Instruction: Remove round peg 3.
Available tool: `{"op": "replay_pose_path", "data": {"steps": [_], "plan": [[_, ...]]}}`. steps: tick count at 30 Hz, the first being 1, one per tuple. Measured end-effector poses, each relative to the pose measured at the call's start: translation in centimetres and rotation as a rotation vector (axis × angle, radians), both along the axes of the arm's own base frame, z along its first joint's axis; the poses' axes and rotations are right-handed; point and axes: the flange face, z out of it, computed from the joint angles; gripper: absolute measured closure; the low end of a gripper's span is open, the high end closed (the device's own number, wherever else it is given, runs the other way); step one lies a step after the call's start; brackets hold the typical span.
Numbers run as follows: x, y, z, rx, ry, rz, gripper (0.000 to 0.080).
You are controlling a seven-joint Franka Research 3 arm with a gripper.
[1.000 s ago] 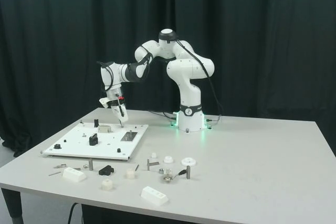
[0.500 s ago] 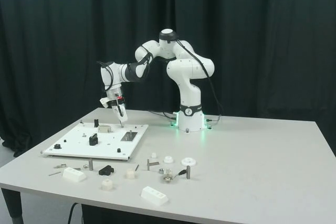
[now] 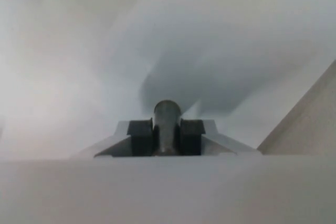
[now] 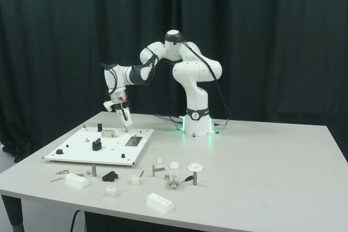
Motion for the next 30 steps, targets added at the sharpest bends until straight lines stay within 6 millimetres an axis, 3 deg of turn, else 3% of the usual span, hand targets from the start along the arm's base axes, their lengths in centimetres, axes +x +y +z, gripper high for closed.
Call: {"op": "replay_pose_path", "data": {"steps": [30], "plan": [[0.96, 0.71, -0.03, -0.001, 0.021, 0.045, 0.0697]]}}
